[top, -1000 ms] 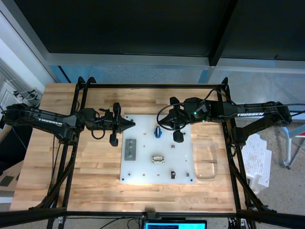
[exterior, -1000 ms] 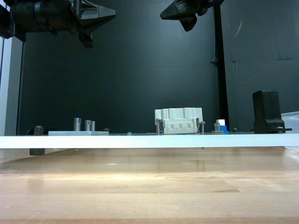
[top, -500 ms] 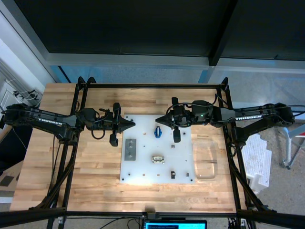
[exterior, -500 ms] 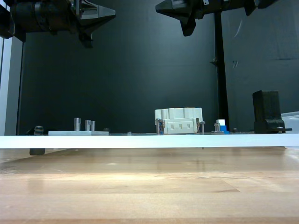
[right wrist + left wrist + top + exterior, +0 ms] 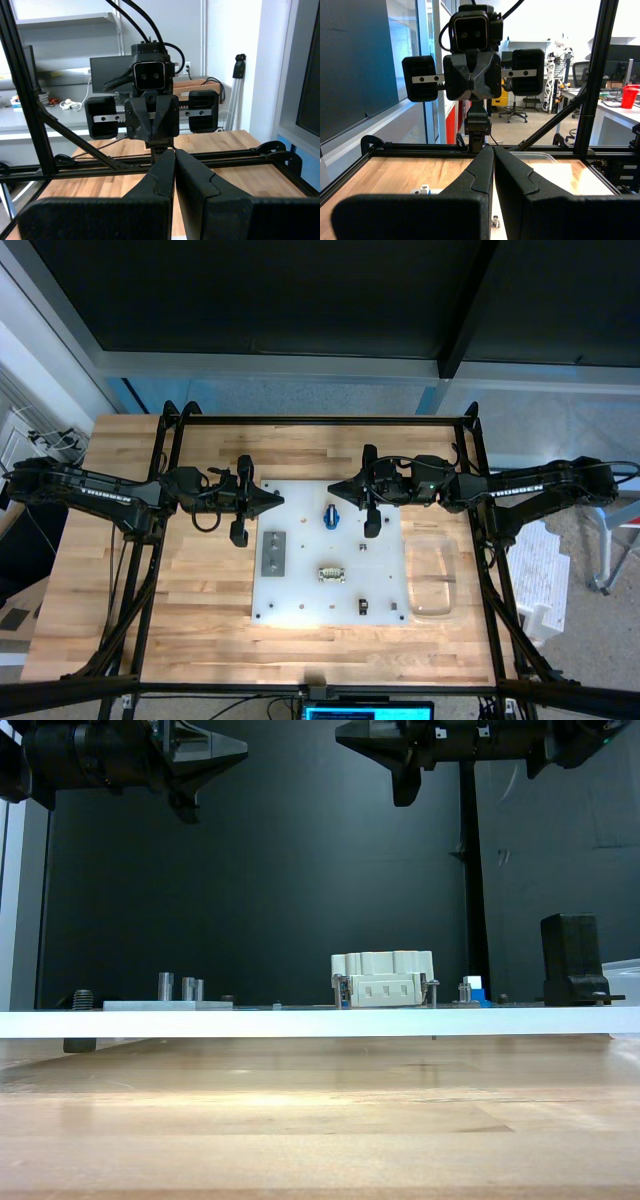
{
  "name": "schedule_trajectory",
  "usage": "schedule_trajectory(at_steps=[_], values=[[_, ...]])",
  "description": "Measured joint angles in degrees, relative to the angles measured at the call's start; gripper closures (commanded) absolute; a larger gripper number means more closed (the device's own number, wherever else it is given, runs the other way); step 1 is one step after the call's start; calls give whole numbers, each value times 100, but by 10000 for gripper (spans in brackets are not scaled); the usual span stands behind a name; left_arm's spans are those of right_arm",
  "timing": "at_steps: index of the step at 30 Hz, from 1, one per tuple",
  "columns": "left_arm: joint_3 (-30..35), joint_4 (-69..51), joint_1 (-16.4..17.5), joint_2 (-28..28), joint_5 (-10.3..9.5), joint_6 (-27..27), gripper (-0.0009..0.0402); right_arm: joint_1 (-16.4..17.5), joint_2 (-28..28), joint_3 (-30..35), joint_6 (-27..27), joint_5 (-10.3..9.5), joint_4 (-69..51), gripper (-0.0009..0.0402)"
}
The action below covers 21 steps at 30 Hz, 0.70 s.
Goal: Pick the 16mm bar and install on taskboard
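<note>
While both arms reach inward, layout: the two tools point at each other, tip toward tip, with a gap between them above the far part of the taskboard (image 5: pixel 300 590).
Left tool (image 5: pixel 275 498): clenched, with the two fingers pressed together and nothing between them in the left wrist view; it hangs level, high above the far-left edge of the taskboard.
Right tool (image 5: pixel 335 490): clenched, fingers closed flat against each other with nothing gripped in the right wrist view; it hangs level, high above the board, just to the far side of the blue knob (image 5: pixel 331 515).
Taskboard: white square plate lying flat at the middle of the wooden desk (image 5: pixel 180 620).
Grey block (image 5: pixel 273 552): on the left part of the board, near the left edge.
Pegs (image 5: pixel 165 986): three short grey metal pins stand upright on the grey block in the low view.
16mm bar: cannot be singled out in any view; whether one of the pegs is the bar cannot be told.
White connector (image 5: pixel 331 573): on the board, right of the grey block.
Black component (image 5: pixel 364 605): on the near-right part of the board.
Clear plastic tray (image 5: pixel 411 575): on the desk, just beside the board's right edge.
</note>
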Motion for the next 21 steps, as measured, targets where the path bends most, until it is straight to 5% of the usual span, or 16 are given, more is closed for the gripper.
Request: schedule_trajectory(at_steps=[21], values=[[0, 2, 0, 0, 2, 0, 393, -74, 0, -498, 61, 48, 251, 393]])
